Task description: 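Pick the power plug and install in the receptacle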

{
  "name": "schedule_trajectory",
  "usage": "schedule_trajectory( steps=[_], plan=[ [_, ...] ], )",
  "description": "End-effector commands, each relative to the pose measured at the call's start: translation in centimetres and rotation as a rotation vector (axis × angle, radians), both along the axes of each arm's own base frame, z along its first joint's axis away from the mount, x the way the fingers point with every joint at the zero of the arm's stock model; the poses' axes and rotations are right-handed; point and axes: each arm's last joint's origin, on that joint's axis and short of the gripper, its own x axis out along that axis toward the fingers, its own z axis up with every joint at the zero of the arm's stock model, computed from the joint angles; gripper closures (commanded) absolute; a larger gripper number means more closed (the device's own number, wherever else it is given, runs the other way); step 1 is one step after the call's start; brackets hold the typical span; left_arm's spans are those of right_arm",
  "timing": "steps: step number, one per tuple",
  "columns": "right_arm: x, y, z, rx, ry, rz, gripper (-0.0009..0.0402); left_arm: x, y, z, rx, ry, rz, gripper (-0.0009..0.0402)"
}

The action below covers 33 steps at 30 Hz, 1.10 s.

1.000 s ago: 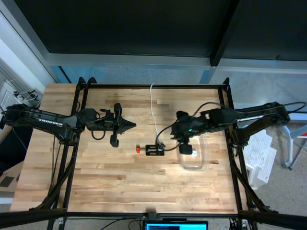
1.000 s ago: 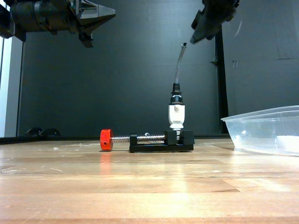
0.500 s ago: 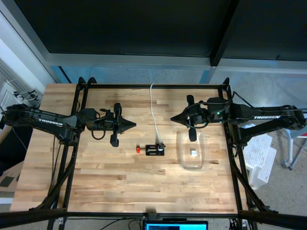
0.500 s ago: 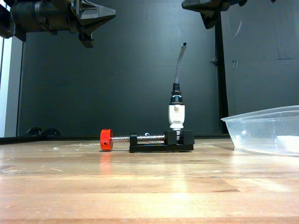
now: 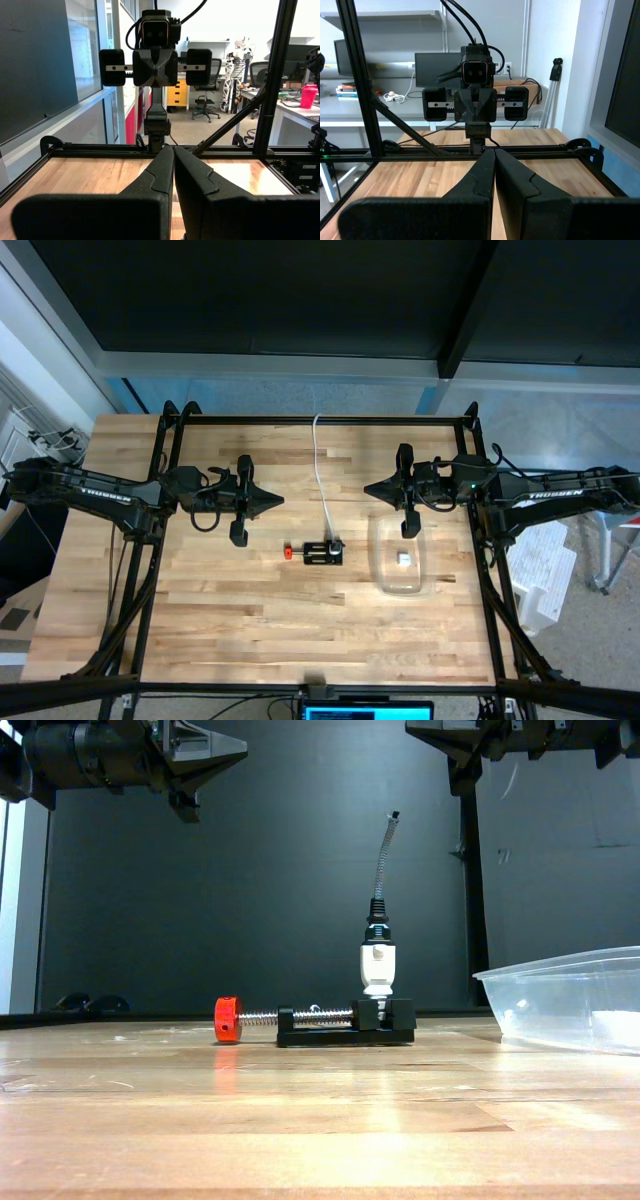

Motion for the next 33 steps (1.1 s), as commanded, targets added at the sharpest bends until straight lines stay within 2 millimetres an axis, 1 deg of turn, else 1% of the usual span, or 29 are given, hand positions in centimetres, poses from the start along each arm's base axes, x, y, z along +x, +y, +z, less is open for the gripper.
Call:
schedule_trajectory(
  steps=[1,5,20,26,33],
  plan=[
    [0.0,0.0,-0.7,0.001,0.017,-0.008,0.0393,0.0,0.0,0.0,0.000,0.000,0.000,0.0393],
    [0.0,-0.1,-1.2,0.001,0.024,-0.023,0.0393,0.0,0.0,0.0,0.000,0.000,0.000,0.0393],
    [0.0,0.0,-1.5,0.017,0.021,-0.018,0.0393,0.0,0.0,0.0,0.000,0.000,0.000,0.0393],
    [-0.1,-0.1,-2.0,0.024,-0.011,-0.018,0.0393,0.0,0.0,0.0,0.000,0.000,0.000,0.0393],
    [-0.2,0.0,-2.3,0.027,0.000,-0.017,0.0393,0.0,0.0,0.0,0.000,0.000,0.000,0.0393]
  ],
)
